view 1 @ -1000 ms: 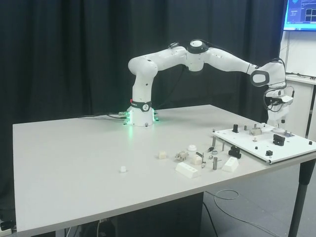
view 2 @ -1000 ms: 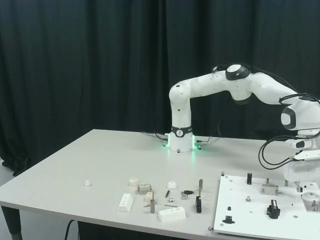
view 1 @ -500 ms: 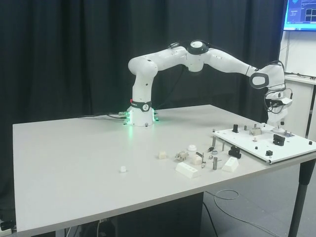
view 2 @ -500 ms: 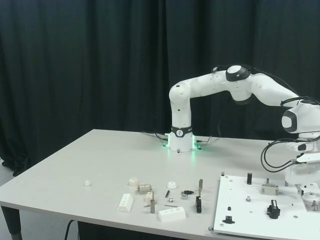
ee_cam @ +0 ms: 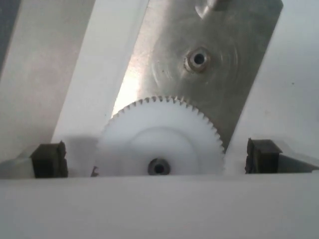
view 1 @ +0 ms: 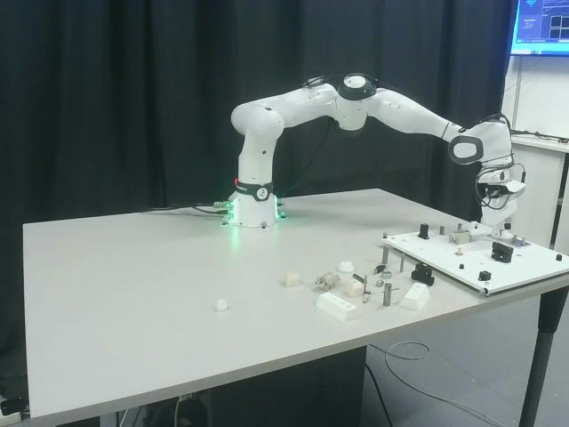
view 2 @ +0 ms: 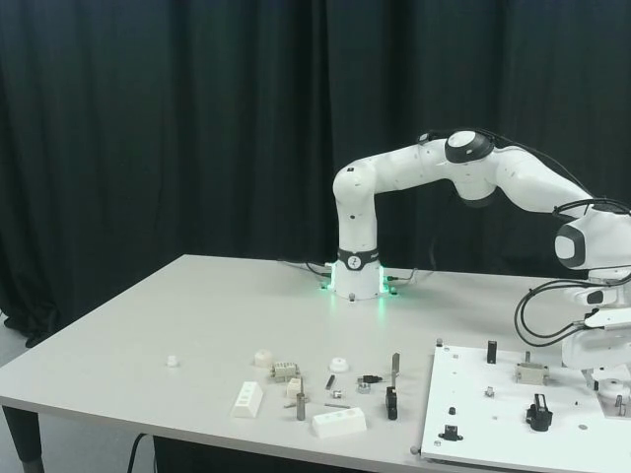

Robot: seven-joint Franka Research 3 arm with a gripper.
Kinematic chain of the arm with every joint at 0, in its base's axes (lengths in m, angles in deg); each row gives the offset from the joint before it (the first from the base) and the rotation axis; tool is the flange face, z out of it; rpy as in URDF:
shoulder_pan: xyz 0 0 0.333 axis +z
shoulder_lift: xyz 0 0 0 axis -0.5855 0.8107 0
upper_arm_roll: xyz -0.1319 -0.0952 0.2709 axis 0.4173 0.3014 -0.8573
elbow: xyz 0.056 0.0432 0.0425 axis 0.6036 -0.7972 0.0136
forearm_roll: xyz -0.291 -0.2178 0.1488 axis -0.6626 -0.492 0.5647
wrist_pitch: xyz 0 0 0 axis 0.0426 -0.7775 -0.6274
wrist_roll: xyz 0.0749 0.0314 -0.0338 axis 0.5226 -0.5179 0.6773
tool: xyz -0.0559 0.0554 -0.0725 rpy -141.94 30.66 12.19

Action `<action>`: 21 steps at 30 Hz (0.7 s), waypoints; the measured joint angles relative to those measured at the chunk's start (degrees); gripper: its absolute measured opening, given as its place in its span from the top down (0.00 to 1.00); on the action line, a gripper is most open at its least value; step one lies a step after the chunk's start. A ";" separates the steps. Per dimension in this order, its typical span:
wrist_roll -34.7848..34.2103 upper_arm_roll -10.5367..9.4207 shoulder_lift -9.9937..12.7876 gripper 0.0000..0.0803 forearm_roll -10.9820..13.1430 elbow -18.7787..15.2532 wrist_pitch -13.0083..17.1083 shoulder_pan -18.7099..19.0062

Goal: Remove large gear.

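Arm: the white arm [view 2: 434, 163] reaches from its base with green lights [view 1: 253, 210] across the grey table [view 1: 133, 285] to the far end of the white board [view 2: 493, 419].

Claw: the claw [ee_cam: 155, 160] hangs over the board's far end, its two black fingertips [ee_cam: 49, 160] set wide apart, one on either side of the large gear and touching nothing.

Large gear: the white toothed wheel [ee_cam: 162, 144] sits between the fingertips, partly over a grey metal plate [ee_cam: 209, 64], with a dark hole at its hub. In the second room view it shows as a white disc [view 2: 611, 378] just under the claw, at the end of the board farthest from the loose parts.

Metal plate: it carries a small round socket [ee_cam: 198, 59] beyond the gear's teeth.

Board: it also holds several small black pieces, one of them a bracket [view 2: 537, 414], and a grey block [view 2: 530, 372].

Loose parts: near the table's front edge, beside the board, lie white blocks [view 2: 338, 422], a white cap [view 2: 340, 364], upright grey pins [view 2: 301, 406] and, well apart from the rest, a small white piece [view 2: 173, 361].

Backdrop: a black curtain [view 2: 197, 128] hangs behind the table.
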 joint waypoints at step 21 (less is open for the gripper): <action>0.00 -1.58 0.00 0.00 -1.04 0.02 1.47 -0.03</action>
